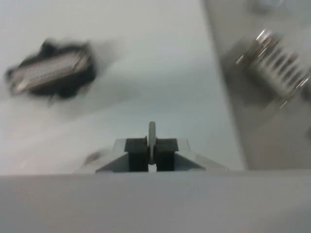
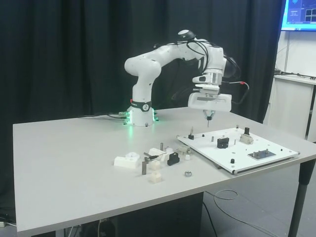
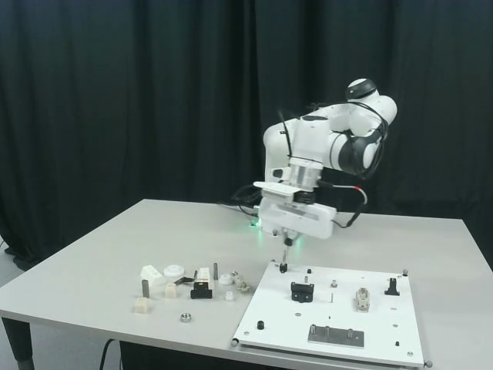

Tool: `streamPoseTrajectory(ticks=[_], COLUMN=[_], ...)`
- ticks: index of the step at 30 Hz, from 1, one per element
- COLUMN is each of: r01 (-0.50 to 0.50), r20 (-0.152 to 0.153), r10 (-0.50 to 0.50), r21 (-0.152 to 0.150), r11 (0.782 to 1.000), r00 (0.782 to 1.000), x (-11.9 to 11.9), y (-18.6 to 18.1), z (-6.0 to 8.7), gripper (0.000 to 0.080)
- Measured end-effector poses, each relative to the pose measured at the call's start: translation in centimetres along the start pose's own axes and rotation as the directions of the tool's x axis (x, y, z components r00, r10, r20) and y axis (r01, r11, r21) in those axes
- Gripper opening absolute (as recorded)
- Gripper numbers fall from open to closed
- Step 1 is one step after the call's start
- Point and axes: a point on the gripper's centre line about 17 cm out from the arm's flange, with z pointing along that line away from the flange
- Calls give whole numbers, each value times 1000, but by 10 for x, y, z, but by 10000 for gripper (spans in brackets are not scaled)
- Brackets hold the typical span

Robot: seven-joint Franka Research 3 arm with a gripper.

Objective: Place round peg 1.

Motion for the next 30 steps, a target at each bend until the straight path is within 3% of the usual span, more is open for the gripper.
streamPoseTrajectory(ticks=[8,14,21,30], r01=[44,86,160,163], r20=[-30,-35,-25,9], r10=[-44,-88,-162,-163], r21=[-27,-43,-59,-68], r11=[999,995,985,984], r00=[999,996,986,987], x=[42,71,98,116], y=[41,68,95,126], z=[3,7,15,35], gripper=[30,30,30,30])
